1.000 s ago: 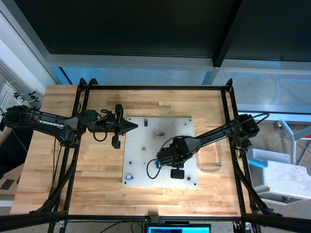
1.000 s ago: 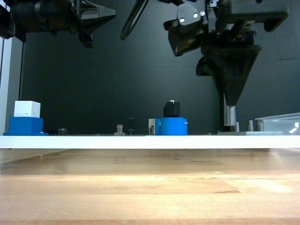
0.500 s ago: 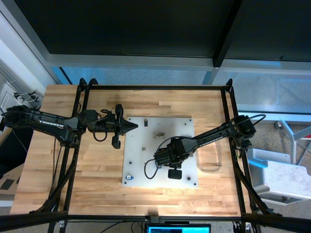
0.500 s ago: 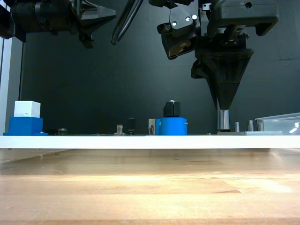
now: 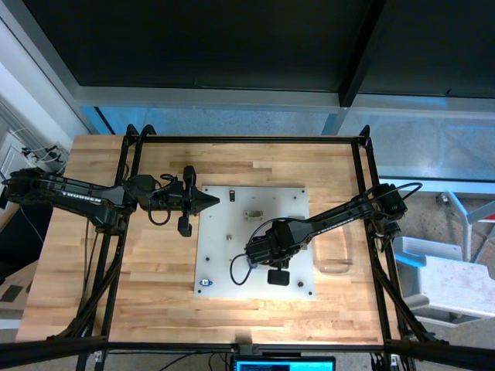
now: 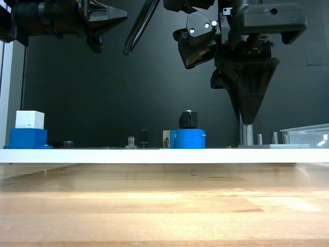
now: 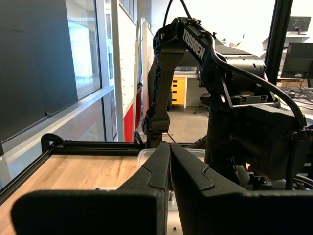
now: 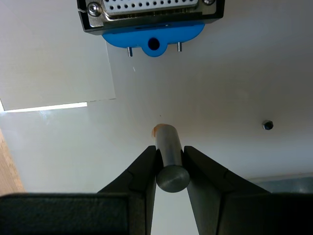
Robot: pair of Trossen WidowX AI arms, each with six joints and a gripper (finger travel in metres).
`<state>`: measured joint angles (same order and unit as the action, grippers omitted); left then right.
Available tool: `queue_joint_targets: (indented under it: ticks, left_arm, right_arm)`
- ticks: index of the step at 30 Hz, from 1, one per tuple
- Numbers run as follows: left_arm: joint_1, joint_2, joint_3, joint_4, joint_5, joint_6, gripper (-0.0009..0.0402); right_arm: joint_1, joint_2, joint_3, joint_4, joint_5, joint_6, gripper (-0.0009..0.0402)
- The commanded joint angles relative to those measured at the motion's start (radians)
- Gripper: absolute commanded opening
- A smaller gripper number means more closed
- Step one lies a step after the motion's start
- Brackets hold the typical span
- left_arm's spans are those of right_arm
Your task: Pick the 16mm cylinder and place it in the taskboard
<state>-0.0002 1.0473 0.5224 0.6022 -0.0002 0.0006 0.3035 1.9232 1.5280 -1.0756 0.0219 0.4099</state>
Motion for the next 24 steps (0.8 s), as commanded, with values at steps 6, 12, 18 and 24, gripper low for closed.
queue_joint_targets:
  ticks: [6, 12, 18, 24]
  left_arm:
    - [0.000, 0.000, 0.000, 0.000, 0.000, 0.000, 0.0000]
    - [0.000, 0.000, 0.000, 0.000, 0.000, 0.000, 0.0000]
    - [0.000, 0.000, 0.000, 0.000, 0.000, 0.000, 0.0000]
    - [0.000, 0.000, 0.000, 0.000, 0.000, 0.000, 0.0000]
  right_arm:
    - [0.002, 0.000, -0.002, 0.007, 0.000, 0.001, 0.0045]
    - [0.002, 0.000, -0.010, 0.008, 0.000, 0.005, 0.0045]
    - [0.002, 0.000, -0.011, 0.012, -0.001, 0.005, 0.0045]
    - [0.002, 0.000, -0.011, 0.016, -0.002, 0.005, 0.0045]
